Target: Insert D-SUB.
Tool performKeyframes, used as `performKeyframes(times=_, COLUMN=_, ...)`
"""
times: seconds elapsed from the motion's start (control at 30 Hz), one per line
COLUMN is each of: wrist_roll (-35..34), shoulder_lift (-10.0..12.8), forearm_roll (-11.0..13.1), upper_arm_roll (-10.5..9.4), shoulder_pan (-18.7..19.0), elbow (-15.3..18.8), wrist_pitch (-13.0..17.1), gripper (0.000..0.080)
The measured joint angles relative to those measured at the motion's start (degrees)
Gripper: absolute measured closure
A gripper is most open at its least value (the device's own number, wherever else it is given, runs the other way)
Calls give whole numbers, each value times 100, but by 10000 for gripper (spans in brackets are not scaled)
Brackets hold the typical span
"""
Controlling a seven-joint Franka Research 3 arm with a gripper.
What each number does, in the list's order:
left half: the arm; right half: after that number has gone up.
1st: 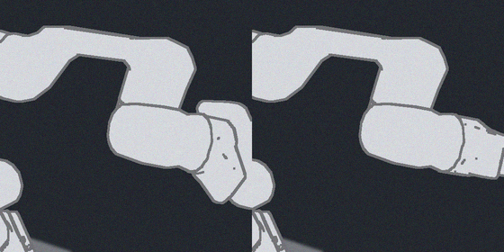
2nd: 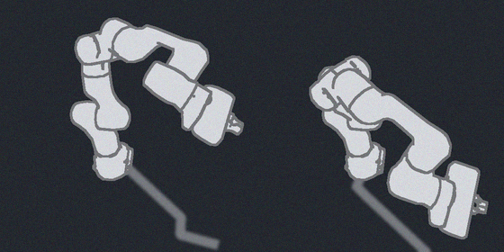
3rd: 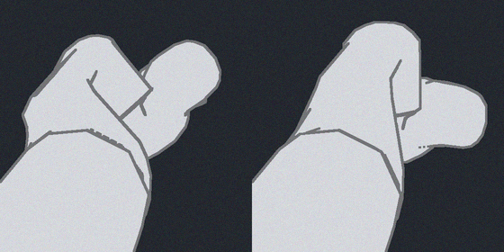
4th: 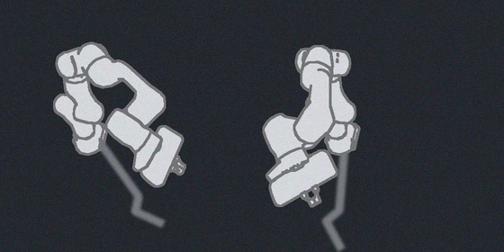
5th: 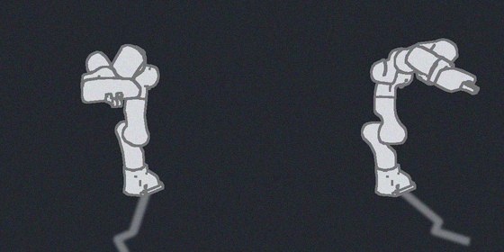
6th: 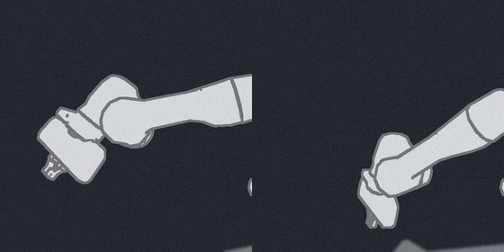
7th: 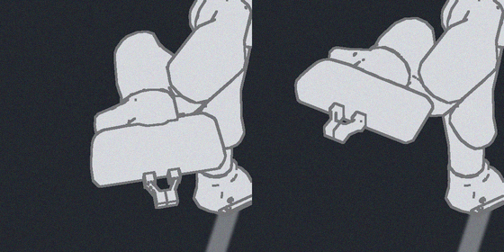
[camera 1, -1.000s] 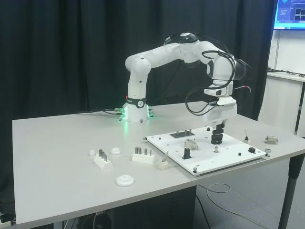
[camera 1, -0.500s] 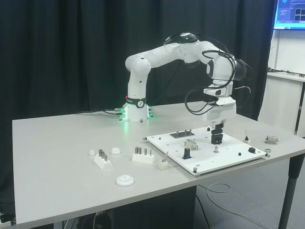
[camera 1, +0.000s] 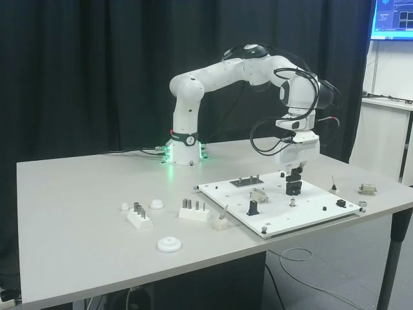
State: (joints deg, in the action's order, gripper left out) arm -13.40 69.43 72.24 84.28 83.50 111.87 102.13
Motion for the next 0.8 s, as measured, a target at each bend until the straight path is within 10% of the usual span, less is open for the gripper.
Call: performKeyframes(times=0.8, wrist_roll=-179, shoulder_lift=1, forearm_roll=117, upper_arm_roll=-20, shoulder_pan=-29, elbow=-78, wrist_pitch=-27, gripper=419)
